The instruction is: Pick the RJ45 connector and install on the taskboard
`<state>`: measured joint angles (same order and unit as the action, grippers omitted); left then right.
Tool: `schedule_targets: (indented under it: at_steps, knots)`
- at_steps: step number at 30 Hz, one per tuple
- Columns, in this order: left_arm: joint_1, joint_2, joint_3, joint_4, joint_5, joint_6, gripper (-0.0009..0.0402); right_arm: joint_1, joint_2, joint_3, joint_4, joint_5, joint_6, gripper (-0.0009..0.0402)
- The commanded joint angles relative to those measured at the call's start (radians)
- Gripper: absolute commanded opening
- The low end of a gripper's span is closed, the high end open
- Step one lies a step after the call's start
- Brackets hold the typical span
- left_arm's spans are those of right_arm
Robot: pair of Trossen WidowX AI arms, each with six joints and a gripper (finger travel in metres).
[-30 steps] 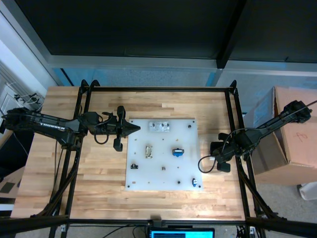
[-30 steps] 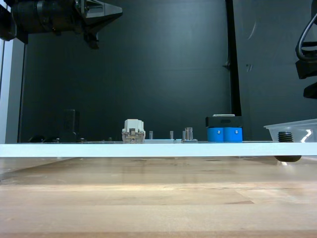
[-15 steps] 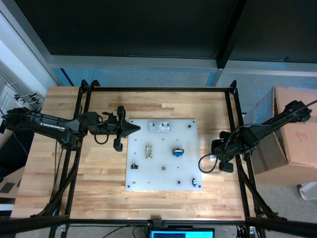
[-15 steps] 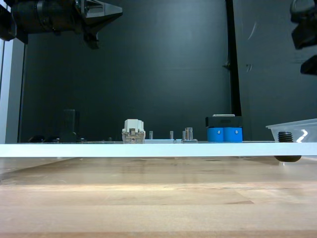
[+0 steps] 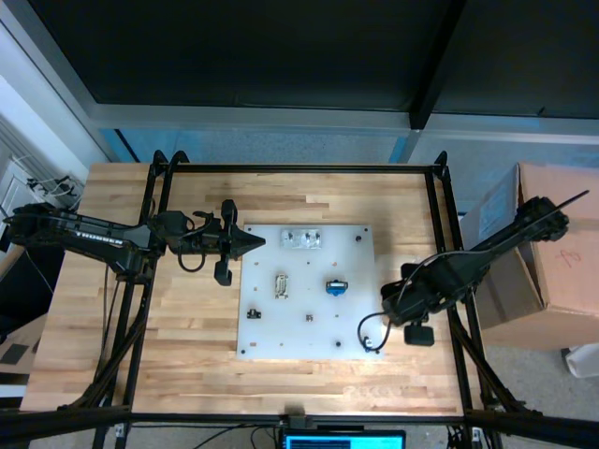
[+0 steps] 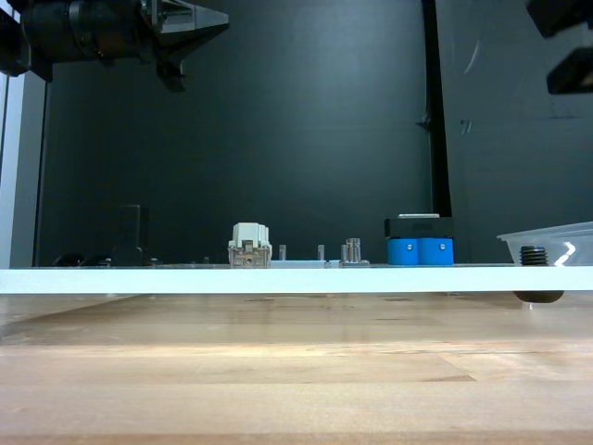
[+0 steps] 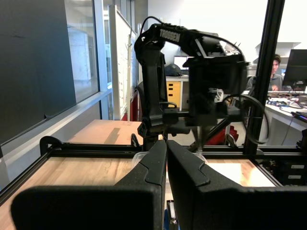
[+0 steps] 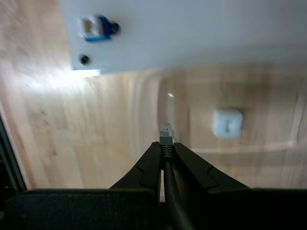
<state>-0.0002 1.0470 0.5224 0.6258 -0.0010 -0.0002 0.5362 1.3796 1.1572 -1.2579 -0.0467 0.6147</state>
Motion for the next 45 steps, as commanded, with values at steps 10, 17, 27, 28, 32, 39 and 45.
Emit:
schedule_targets:
  at_steps: [10, 17, 27, 28, 32, 39, 45]
  knots:
    - [0.000, 0.000, 0.000, 0.000, 0.000, 0.000, 0.0001, 0.004, 0.246, 0.261, -0.079, -0.009, -0.046, 0.0000]
    - [0.000, 0.000, 0.000, 0.000, 0.000, 0.000, 0.0001, 0.005, 0.341, 0.354, -0.087, -0.006, -0.069, 0.0000]
    - [0.000, 0.000, 0.000, 0.000, 0.000, 0.000, 0.0001, 0.005, 0.397, 0.371, -0.049, 0.003, -0.073, 0.0000]
    - [0.000, 0.000, 0.000, 0.000, 0.000, 0.000, 0.0001, 0.005, 0.402, 0.369, -0.038, 0.003, -0.074, 0.0000]
    - [0.000, 0.000, 0.000, 0.000, 0.000, 0.000, 0.0001, 0.006, 0.416, 0.367, -0.032, 0.011, -0.077, 0.0000]
    - [0.000, 0.000, 0.000, 0.000, 0.000, 0.000, 0.0001, 0.010, 0.440, 0.358, -0.011, 0.012, -0.082, 0.0000]
    - [0.000, 0.000, 0.000, 0.000, 0.000, 0.000, 0.0001, 0.013, 0.440, 0.358, -0.002, 0.012, -0.079, 0.0000]
